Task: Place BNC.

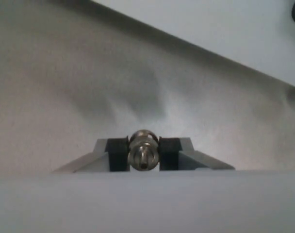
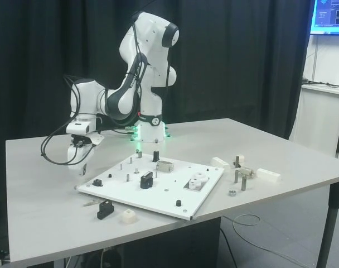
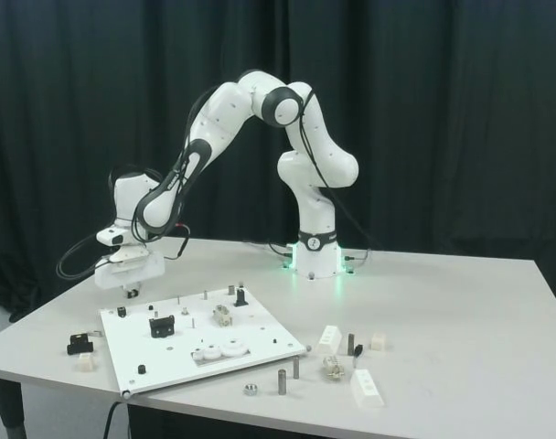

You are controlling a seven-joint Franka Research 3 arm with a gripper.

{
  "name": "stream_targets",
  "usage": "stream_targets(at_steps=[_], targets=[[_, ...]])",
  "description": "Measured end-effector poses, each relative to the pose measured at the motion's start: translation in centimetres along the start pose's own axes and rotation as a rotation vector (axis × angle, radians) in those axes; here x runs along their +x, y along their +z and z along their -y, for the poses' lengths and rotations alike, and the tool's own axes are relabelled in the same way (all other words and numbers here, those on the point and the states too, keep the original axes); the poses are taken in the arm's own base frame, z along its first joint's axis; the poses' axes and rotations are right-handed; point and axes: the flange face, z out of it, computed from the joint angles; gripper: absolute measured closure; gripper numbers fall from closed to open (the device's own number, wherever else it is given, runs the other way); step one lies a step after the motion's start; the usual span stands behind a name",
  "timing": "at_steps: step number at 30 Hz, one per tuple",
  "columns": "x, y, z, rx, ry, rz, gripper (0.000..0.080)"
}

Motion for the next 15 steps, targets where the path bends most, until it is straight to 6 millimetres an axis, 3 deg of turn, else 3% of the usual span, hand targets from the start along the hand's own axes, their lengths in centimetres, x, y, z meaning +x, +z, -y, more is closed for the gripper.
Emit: stream_targets(at_steps=[15], targets=[[0.11,0.84,-0.33,0.001,0.008,0.007,0.0675]])
